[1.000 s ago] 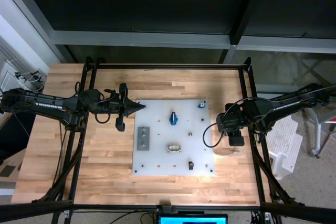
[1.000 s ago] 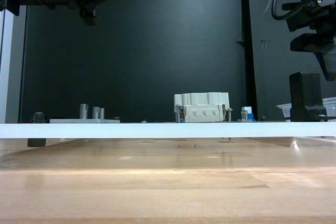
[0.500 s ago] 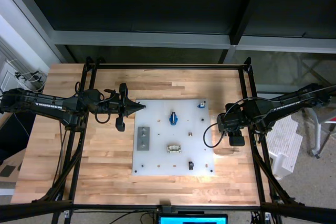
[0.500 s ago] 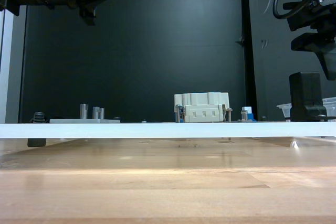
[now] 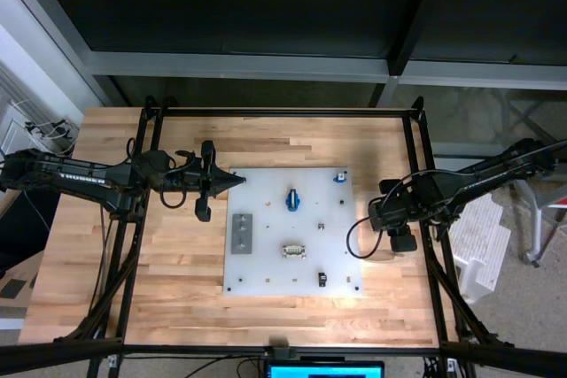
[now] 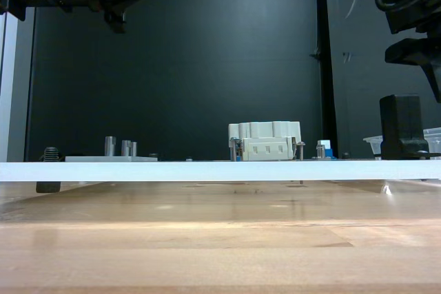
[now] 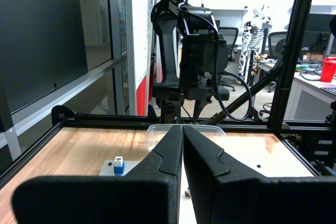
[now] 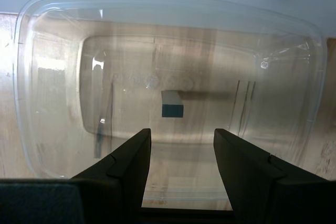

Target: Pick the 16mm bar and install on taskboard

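The left tool (image 5: 232,181) hangs high over the rear-left edge of the taskboard (image 5: 266,276), pointing toward the R side. Its two fingers are pressed together w/ nothing between them. The taskboard lies in the middle of the bench (image 5: 177,307). On its L part is a grey block (image 5: 242,233); whether the bar's seat is there, I cannot tell.

The right tool (image 8: 180,132) hangs just off the R edge of the board, pointing down into a clear tray (image 8: 21,77). Its fingers are spread wide and hold nothing. The 16mm bar (image 8: 172,103) is, I judge, the small grey piece lying free on the tray floor, apart from both fingers.

Step in hand, by my judgement: the pick, approx. at its start. To do it well, first bring the tool over the bar so it sits centred between the fingers, then go straight down w/o touching the tray walls. The tray looks light & may slide or lift, so close slowly on two opposite sides, low enough for a firm hold. Lift vertically until clear of the rim before going to the board.
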You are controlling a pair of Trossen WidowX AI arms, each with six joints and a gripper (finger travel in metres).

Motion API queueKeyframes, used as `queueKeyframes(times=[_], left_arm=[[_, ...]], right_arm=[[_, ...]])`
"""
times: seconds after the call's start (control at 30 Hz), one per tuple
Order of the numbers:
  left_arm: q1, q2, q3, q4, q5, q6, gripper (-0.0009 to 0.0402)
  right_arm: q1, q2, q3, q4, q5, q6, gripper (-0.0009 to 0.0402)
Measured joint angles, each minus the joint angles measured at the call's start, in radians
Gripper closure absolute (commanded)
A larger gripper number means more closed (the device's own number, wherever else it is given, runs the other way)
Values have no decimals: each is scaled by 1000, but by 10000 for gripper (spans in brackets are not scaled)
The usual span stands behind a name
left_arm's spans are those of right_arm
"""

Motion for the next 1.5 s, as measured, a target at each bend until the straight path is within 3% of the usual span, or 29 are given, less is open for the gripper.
queueKeyframes(times=[0.43, 1.03, 1.5], left_arm=[[0, 0, 0, 0, 0, 0, 393], [0, 0, 0, 0, 0, 0, 393], [0, 0, 0, 0, 0, 0, 393]], right_arm=[[2, 0, -6, 5, 1, 0, 228], [6, 3, -150, 173, 0, 0, 228], [7, 36, -165, 198, -5, 21, 228]])
